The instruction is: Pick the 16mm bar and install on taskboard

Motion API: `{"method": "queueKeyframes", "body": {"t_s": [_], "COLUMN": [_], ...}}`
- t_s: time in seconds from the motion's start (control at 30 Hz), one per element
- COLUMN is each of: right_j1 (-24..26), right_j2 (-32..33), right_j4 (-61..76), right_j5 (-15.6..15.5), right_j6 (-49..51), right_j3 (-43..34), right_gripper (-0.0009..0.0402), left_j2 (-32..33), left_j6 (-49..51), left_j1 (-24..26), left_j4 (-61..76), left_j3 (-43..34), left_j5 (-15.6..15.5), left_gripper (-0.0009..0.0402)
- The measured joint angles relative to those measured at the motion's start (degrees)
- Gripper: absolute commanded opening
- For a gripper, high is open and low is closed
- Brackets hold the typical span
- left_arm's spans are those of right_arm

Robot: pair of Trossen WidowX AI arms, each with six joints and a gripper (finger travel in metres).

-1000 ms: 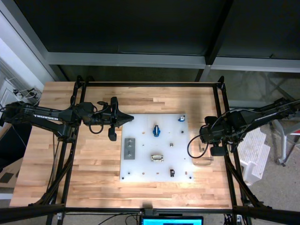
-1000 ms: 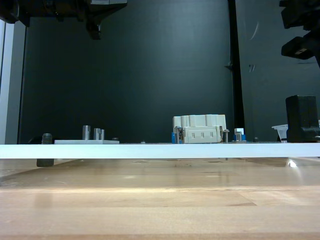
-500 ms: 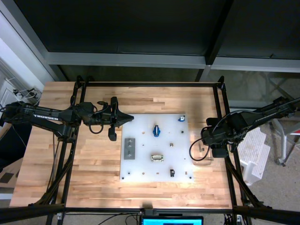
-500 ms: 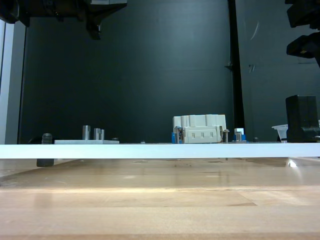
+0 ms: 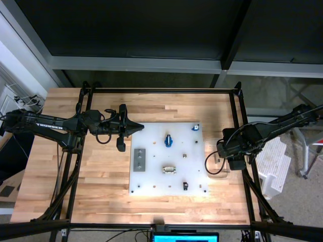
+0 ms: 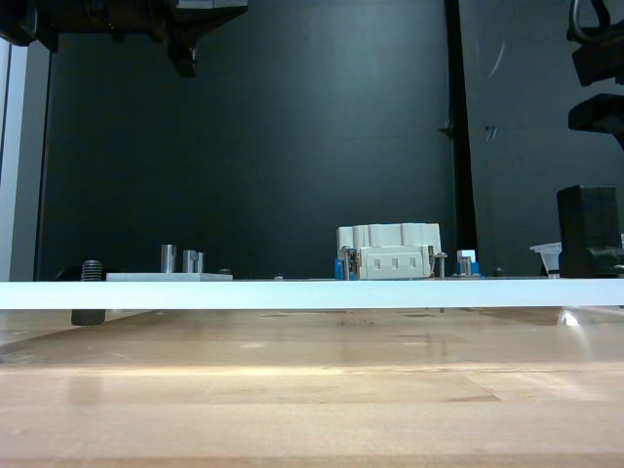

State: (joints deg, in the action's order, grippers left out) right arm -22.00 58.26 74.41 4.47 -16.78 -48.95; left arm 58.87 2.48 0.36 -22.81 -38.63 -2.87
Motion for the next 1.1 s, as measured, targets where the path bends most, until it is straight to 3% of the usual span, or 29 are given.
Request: {"method": "queueKeyframes", "body": {"t_s": [0.4, 1.1], "right_j1": [-3.2, -4.7], "right_j2": [2.9, 7.1], "right_j4": [-6.0, -12.7], "right_j5": [0.0, 0.0], "right_j6": [7.0, 6.6], "right_j3": [2.9, 7.3], "right_gripper": [0.0256, 0.0241], "left_j2": [0.0, 0.0], "left_j6": [0.0, 0.0], "left_j1": [0.0, 0.0], "left_j4": [0.0, 0.0], "left_j3": [0.0, 0.0], "left_j5": [0.0, 0.0], "left_gripper": [0.0, 0.0]}}
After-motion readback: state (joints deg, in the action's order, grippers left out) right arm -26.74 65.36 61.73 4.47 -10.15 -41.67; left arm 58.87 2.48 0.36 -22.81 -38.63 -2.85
